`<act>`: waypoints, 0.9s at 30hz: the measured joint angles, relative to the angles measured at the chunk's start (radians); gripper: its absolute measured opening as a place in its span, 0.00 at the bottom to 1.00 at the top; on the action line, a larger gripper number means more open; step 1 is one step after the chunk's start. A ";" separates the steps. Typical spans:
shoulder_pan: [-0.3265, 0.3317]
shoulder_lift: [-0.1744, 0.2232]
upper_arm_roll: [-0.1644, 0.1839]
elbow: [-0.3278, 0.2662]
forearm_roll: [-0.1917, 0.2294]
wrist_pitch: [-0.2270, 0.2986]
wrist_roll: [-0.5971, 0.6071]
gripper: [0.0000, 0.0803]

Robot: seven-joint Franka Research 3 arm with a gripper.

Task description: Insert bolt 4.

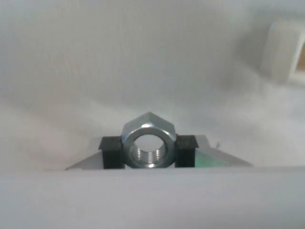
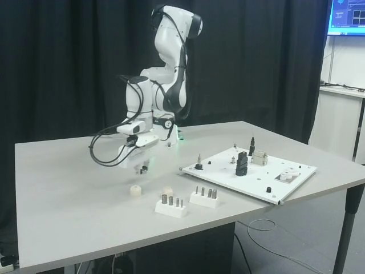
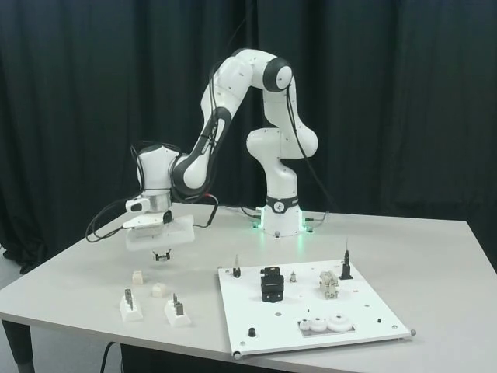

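Observation:
In the wrist view my gripper [image 1: 148, 152] is shut on a metal hex nut [image 1: 147, 125] with a threaded hole, gripped on two sides by the black pads [image 1: 113, 152]. No bolt shows between the fingers. In the room views the gripper [image 2: 141, 169] [image 3: 162, 256] hangs a little above the grey table, left of the white assembly board [image 2: 251, 174] [image 3: 311, 311]. Two white holders with upright bolts [image 2: 171, 205] [image 2: 205, 197] stand near the table's front edge, in front of the gripper.
Two small white pieces [image 2: 135, 191] [image 2: 167, 190] lie on the table between the gripper and the holders. A white block [image 1: 286, 52] shows at the wrist view's edge. The board carries black and metal fixtures [image 3: 271, 284].

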 joint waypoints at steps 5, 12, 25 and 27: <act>0.031 -0.020 0.002 0.040 0.006 -0.042 0.049 0.28; 0.088 -0.026 0.008 0.110 0.016 -0.090 0.133 0.28; 0.170 0.003 0.057 0.236 0.017 -0.120 0.303 0.28; 0.180 0.014 0.065 0.257 0.017 -0.122 0.326 0.28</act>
